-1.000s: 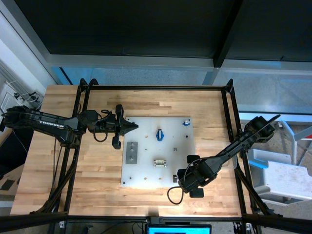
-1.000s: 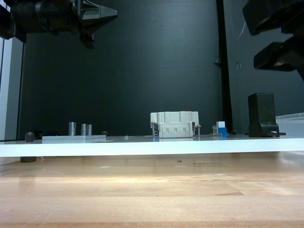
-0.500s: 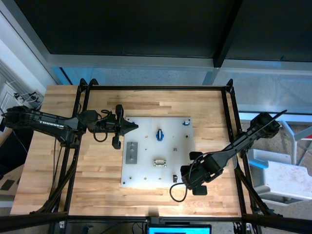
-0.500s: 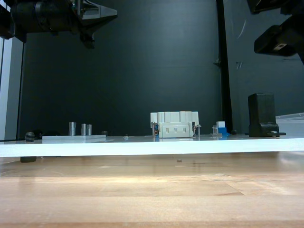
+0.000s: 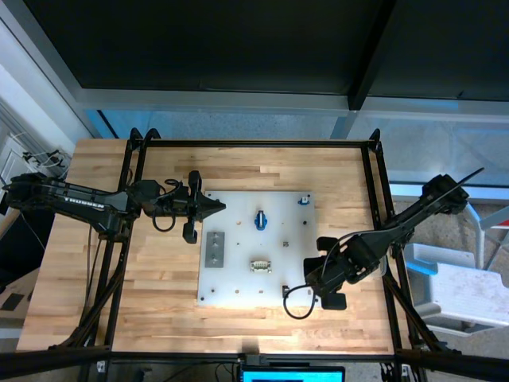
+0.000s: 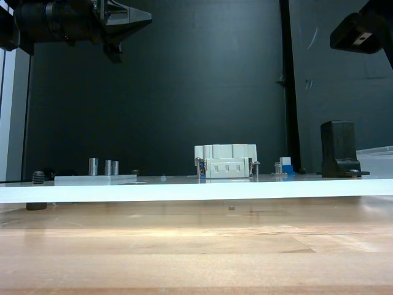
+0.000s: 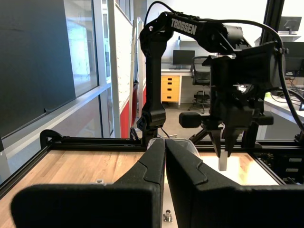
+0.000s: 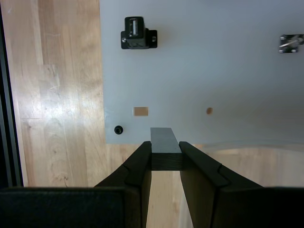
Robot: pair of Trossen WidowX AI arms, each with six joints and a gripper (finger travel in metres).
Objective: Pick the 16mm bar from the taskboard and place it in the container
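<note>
Now the right hand [image 5: 316, 277] has moved. A moment ago it hung over the near part of the board [image 5: 238, 278]. Since then it has slid out to the right and gone up, so in the low view only a bit of it shows, high at the right. It is pinching the bar [image 8: 166, 142], a short dark grey block, tight between its two fingers. The bar hangs in the air and touches nothing else. That means the pick is done, I think: the bar is off the board and on its way. In the right wrist view the bar is just over the board's right edge, close to the near corner. The rounded corner of the tray [image 8: 247, 156] lies right beside that edge on the table [image 5: 159, 302]. So the bar is near the tray but not over it yet. The tray is clear, so it is hard to see. In the part that shows I can see only the wood under it and nothing inside. The hand most likely has to go a bit more to the right, come down low and then let go, so that the bar does not bounce out or hit the rim. The left hand [image 5: 213, 205] has not moved. It hangs high over the far left corner of the board with its fingers pressed together, and it holds nothing.
</note>
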